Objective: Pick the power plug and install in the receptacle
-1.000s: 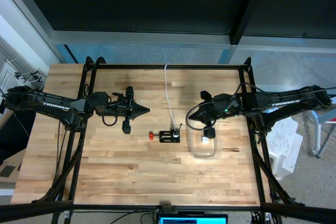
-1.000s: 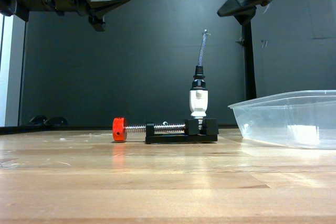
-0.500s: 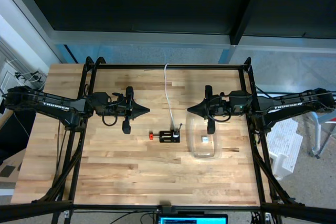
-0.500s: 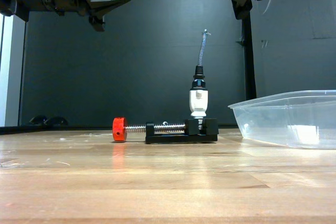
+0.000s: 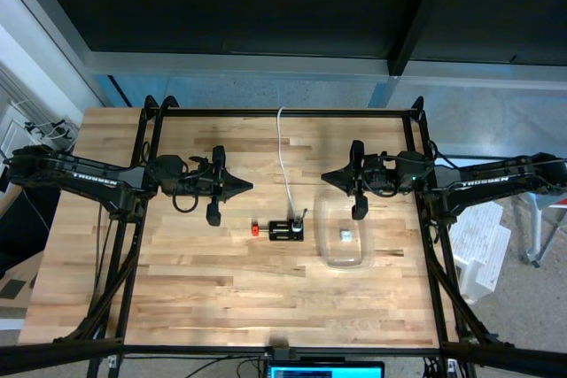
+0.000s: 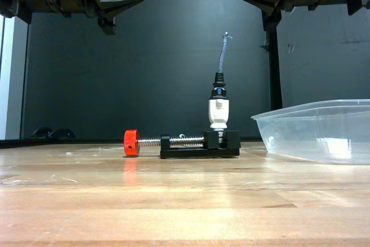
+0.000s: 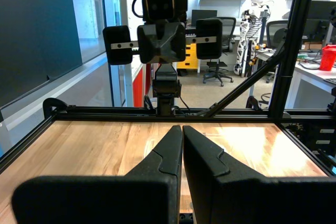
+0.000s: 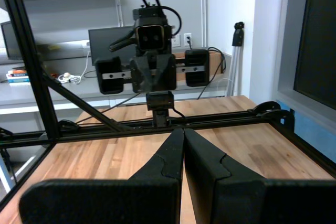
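The power plug (image 6: 218, 83), a tiny black body with a short braided stub, stands upright on top of the white receptacle (image 6: 218, 112). The receptacle sits in the black vise (image 5: 285, 230) with the orange-red knob (image 6: 131, 142). Its white cable (image 5: 283, 157) runs toward the far edge. My left gripper (image 5: 251, 187) hangs high, left of the vise, shut and empty; its fingers (image 7: 173, 145) meet. My right gripper (image 5: 322, 177) hangs level and high, right of the vise, also shut and empty, fingers (image 8: 176, 148) pressed together. Neither touches the plug.
A clear plastic tray (image 5: 354, 259) lies right of the vise below the right gripper, with a small white block (image 5: 345, 235) inside. A black frame (image 5: 283, 113) borders the wooden table. Each wrist view looks across at the other arm.
The right gripper has swung up from pointing down over the tray to level and has drawn back a little to the right. The left arm, plug and vise have not moved.
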Controlling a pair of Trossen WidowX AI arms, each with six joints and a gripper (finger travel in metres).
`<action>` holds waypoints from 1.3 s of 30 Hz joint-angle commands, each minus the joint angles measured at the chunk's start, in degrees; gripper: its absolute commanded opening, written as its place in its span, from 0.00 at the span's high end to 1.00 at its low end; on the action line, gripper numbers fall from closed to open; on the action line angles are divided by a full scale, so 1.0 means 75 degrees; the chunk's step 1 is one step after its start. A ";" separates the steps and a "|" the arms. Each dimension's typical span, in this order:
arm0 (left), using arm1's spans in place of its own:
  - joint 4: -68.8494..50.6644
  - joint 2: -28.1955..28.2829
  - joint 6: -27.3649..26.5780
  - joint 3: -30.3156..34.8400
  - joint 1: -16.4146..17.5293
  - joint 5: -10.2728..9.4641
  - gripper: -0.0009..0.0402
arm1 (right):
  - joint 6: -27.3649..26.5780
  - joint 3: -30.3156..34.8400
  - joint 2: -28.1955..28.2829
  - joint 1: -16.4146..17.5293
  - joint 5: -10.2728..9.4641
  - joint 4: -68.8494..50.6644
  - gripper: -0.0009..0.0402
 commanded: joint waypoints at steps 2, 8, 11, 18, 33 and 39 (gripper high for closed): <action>0.0003 0.0003 0.0000 0.0003 0.0003 0.0000 0.98 | -0.0003 -0.0055 -0.0009 -0.0070 -0.0122 -0.0020 0.98; 0.0006 0.0003 0.0000 0.0003 0.0003 0.0000 0.98 | -0.0009 -0.0058 -0.0009 -0.0050 -0.0134 -0.0023 0.98; 0.0006 0.0003 0.0000 0.0003 0.0000 0.0000 0.98 | -0.0026 -0.0058 -0.0009 -0.0038 -0.0134 -0.0085 0.98; 0.0006 0.0003 0.0003 0.0003 0.0000 0.0000 0.98 | -0.0026 -0.0058 -0.0009 0.0166 -0.0122 -0.0140 0.98; 0.0006 0.0003 0.0003 0.0003 0.0000 0.0000 0.98 | -0.0032 -0.0058 -0.0006 0.0181 -0.0114 -0.0140 0.98; 0.0006 0.0003 0.0003 0.0003 0.0003 0.0000 0.98 | -0.0032 -0.0058 -0.0006 0.0178 -0.0111 -0.0146 0.98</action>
